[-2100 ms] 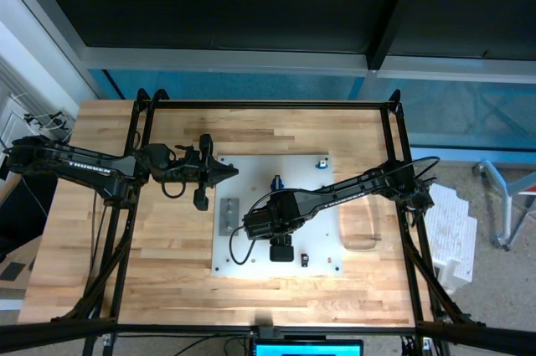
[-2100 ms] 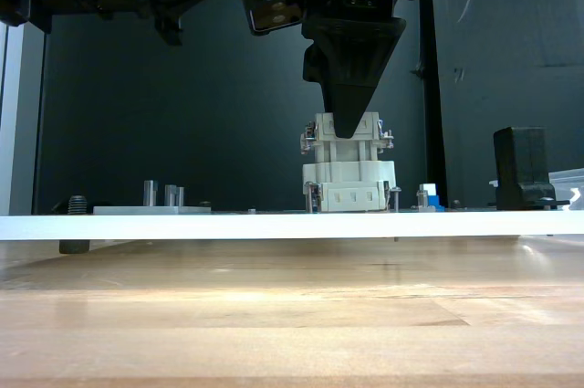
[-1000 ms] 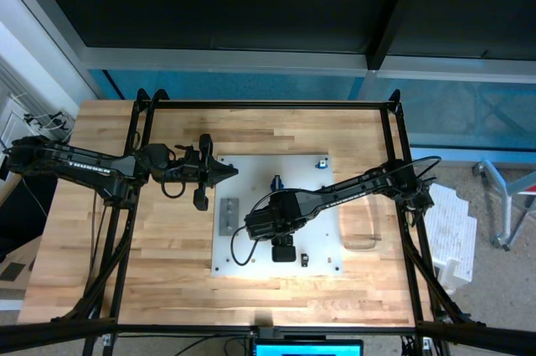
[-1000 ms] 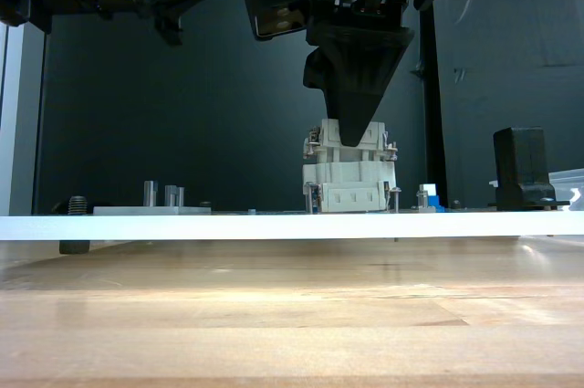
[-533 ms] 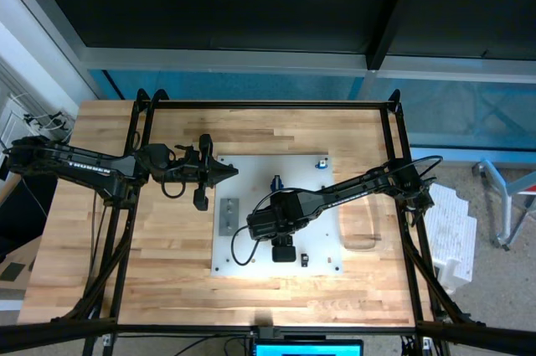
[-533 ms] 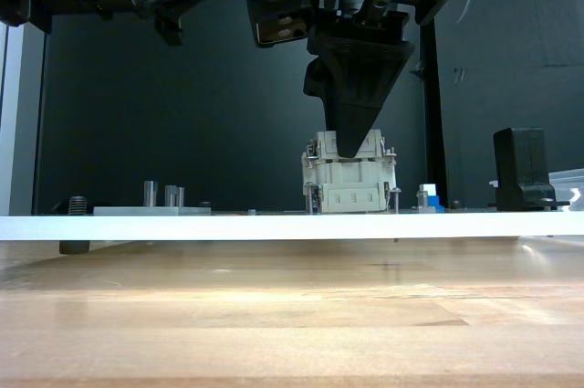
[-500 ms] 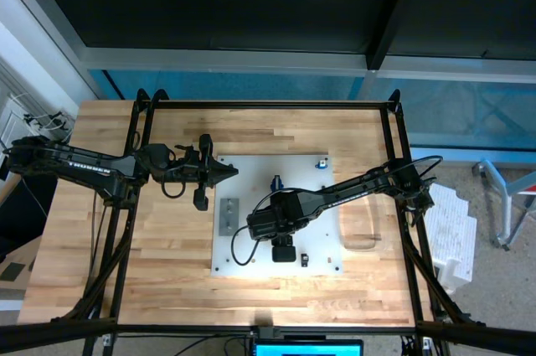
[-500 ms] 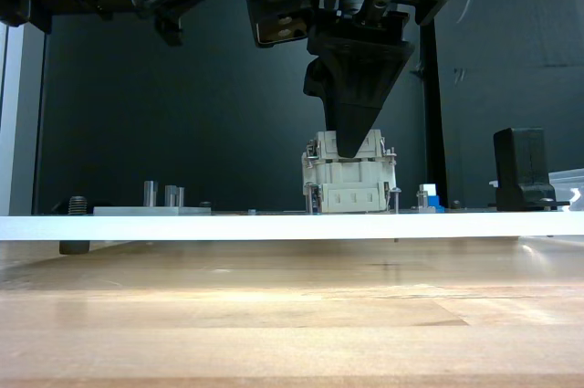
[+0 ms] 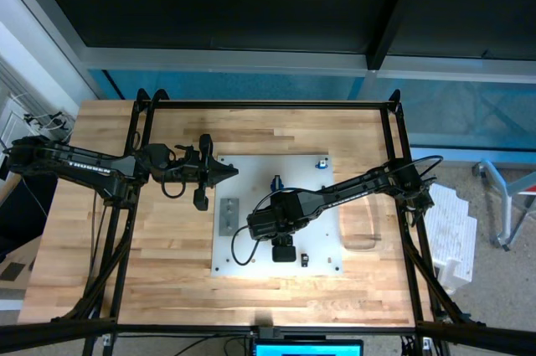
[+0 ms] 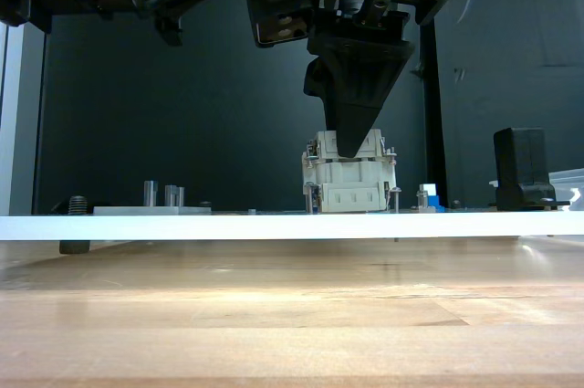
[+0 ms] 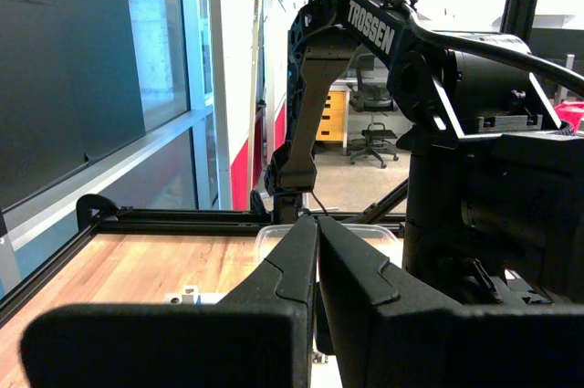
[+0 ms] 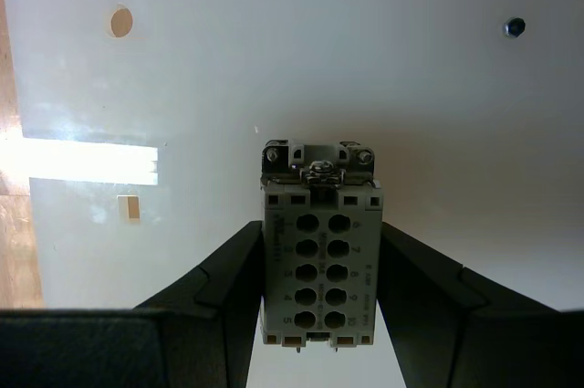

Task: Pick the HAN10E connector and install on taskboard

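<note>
High view, taskboard (image 9: 247, 173): a white plate lying flat in the middle of the table (image 9: 167, 247), carrying a grey metal block (image 9: 228, 215) and a blue knob (image 9: 277, 182).
High view, right hand (image 9: 283, 249): points straight down over the taskboard's near half and covers whatever it holds.
High view, left hand (image 9: 230, 172): level in the air over the taskboard's far left corner, apart from everything on the plate.
Low view, HAN10E connector (image 10: 321, 146): on the taskboard, upright on top of the beige socket (image 10: 349, 192), with the two stacked and touching. Its long axis runs side to side, parallel to the taskboard's near edge.
Low view, right hand: one finger (image 10: 351, 105) tapers down in front of the HAN10E connector's near long side. Only this view shows the height of the stack.
Right wrist view, HAN10E connector: the contact face is turned up, away from the taskboard. Ten round holes sit in two rows of five along the long axis, with a screw at one short end.
Right wrist view, right hand: pinches the HAN10E connector across its short width, one finger on each long side. The high view hides this grip.
Left wrist view, left hand: fingers pressed together with nothing between them, facing the right arm (image 11: 365, 27) and a clear tray (image 11: 274, 237) beyond the taskboard.
</note>
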Controlling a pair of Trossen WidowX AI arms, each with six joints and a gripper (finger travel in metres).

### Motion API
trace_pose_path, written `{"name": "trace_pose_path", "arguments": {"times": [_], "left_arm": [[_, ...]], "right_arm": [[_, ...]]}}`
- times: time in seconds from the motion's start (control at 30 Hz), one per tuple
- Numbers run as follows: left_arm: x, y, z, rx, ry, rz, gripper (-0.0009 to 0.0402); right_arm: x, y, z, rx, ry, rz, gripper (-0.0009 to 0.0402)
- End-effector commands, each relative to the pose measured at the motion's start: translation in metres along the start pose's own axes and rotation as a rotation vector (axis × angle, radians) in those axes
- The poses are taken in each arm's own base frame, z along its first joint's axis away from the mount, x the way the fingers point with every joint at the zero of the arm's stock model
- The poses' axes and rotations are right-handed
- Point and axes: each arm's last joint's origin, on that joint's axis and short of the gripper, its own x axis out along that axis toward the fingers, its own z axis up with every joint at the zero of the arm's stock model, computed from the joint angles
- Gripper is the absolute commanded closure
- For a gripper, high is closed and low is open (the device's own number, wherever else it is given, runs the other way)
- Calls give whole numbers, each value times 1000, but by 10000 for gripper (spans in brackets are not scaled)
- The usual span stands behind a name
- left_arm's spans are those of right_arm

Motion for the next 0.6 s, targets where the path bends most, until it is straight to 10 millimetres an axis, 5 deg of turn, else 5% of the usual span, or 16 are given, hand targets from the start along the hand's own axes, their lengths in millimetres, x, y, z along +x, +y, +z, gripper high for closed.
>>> {"name": "trace_pose_path", "arguments": {"times": [0.03,0.6], "left_arm": [[0,0,0,0,0,0,392],[0,0,0,0,0,0,392]], "right_arm": [[-4,0,-1,0,-2,0,325],[-15,0,-1,24,-36,9,49]]}}
